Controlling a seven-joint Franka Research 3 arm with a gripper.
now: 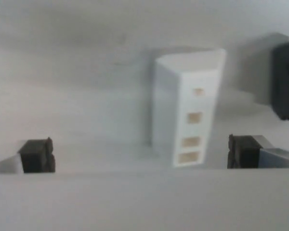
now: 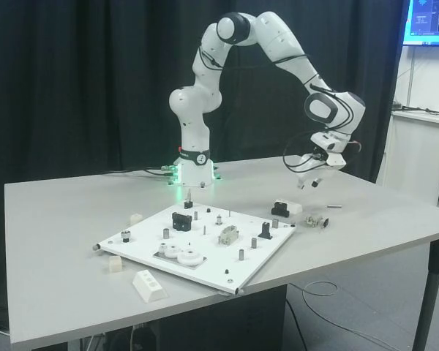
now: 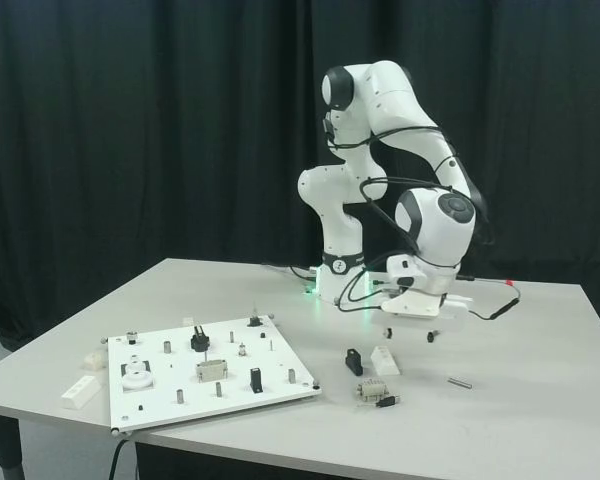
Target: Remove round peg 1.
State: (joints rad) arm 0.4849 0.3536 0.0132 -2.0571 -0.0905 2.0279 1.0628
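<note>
1. The white arm (image 2: pixel 278 51) reaches out over the grey table (image 2: pixel 51 219), its gripper (image 2: pixel 312 180) hanging in the air, well apart from the white board (image 2: pixel 197 245).
2. In the wrist view the fingertips (image 1: pixel 37 156) stand spread wide, holding nothing.
3. Below, between them, a white block (image 1: pixel 190 108) with square openings lies on the table; a black part (image 1: pixel 286 79) sits just beside it.
4. From the first room camera that block (image 2: pixel 293 207) lies at about 2 o'clock from the board.
5. Several small pegs stand upright on the board; I cannot tell which is round peg 1.
6. A small dark pin (image 3: pixel 461 381) lies loose on the table, near 3 o'clock of the block.
</note>
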